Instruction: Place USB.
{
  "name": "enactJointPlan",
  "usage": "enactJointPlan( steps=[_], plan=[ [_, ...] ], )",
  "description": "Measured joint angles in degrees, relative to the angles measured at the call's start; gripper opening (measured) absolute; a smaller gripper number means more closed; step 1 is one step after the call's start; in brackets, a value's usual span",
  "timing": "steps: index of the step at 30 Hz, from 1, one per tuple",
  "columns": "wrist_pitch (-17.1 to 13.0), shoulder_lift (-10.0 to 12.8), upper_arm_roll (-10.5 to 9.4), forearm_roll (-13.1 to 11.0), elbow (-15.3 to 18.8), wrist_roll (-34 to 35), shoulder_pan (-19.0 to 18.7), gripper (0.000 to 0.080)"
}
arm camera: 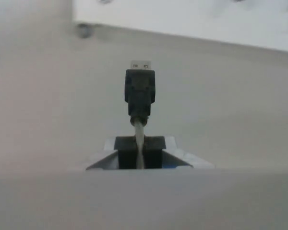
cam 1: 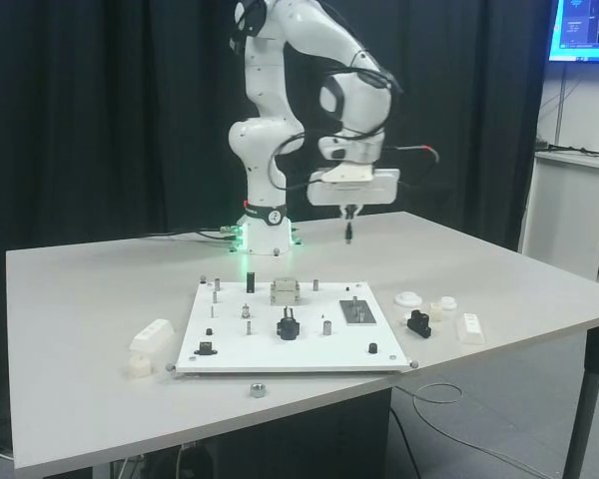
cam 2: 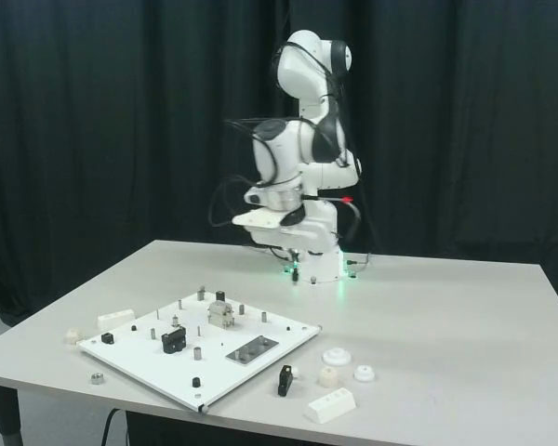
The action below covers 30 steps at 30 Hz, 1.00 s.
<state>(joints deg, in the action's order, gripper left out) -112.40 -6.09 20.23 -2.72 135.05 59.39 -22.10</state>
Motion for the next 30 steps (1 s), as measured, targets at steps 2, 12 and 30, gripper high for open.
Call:
enactJointPlan(
  steps=[2,12,30],
  plan=[
    [-0.3,0.0,-1.15,-0.4,0.0,1.9,-1.1,0.0025],
    [-5.8,1.1,-6.66,-1.1,0.1,11.8,-5.9,0.0025],
    [-15.6,6.5,-10.71,-1.2,-1.2,21.3,-9.2,0.0025]
  ],
)
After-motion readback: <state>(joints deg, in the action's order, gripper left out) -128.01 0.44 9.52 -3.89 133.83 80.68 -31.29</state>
